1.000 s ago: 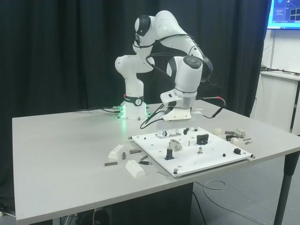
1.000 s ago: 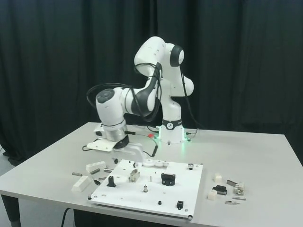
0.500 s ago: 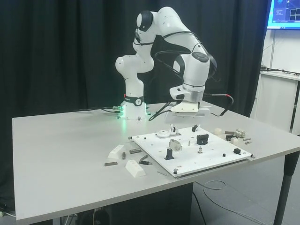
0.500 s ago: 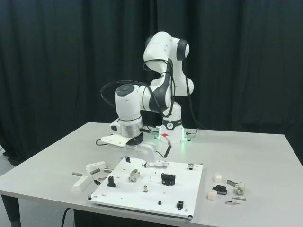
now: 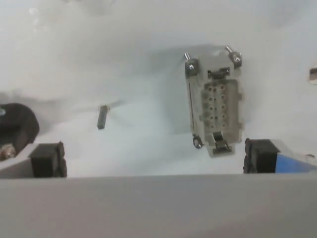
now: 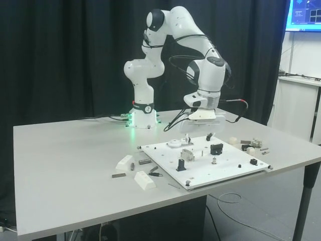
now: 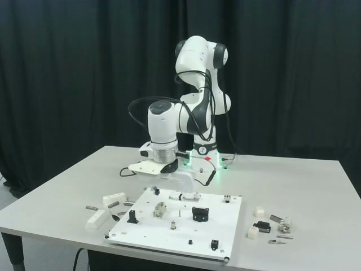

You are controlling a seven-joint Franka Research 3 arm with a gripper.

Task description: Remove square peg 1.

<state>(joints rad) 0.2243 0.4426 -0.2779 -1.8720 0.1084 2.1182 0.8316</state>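
Your gripper point(image 5: 148, 158) hung wide open and empty over the white board point(image 6: 228, 168). The square peg point(image 5: 102, 117) stood upright beside the multi-pin connector point(image 5: 214, 106). You needed to centre over it before descending.

1. Grey table point(image 6: 65, 150) carries everything, arm base point(image 6: 143, 118) bolted at the back.
2. White board point(image 6: 220, 168) lies flat near the front edge.
3. Loose white blocks point(image 6: 144, 179) beside it, small parts point(image 7: 271, 223) on the other side.
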